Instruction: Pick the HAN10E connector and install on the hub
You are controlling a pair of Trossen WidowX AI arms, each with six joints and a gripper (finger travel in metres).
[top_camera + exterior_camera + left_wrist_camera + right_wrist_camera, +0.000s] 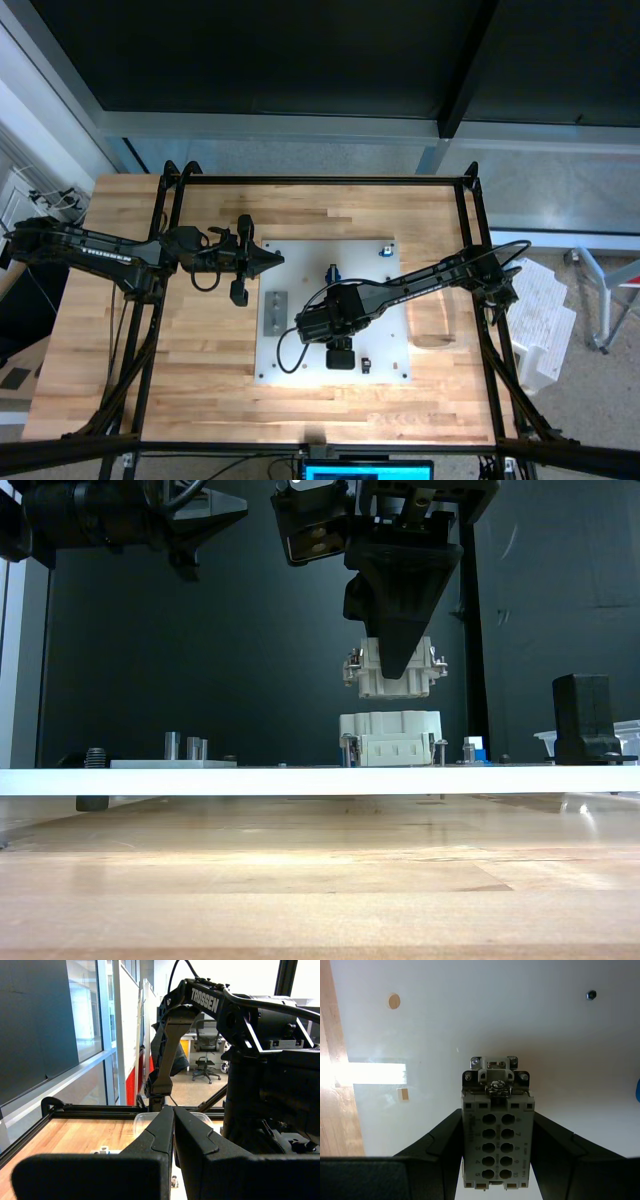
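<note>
In the low view my right gripper (395, 666) hangs over the white board, shut on the HAN10E connector (421, 681), a pale grey insert with small metal end tabs. The connector hovers a short gap straight above the hub (392, 742), which stands on the board. The right wrist view has the connector (497, 1147), its face dotted with two rows of round holes, clamped between the black fingers (436, 1142). From above, the right gripper (340, 352) hides both parts. My left gripper (270, 258) is off the board's left edge, raised and shut (173, 1127) on nothing.
On the white board (300, 372) lie a grey two-hole metal block (273, 310), a small blue fitting (332, 272) and a small black part (366, 365). A clear plastic tray (432, 322) sits right of the board. The black frame (320, 181) borders the table.
</note>
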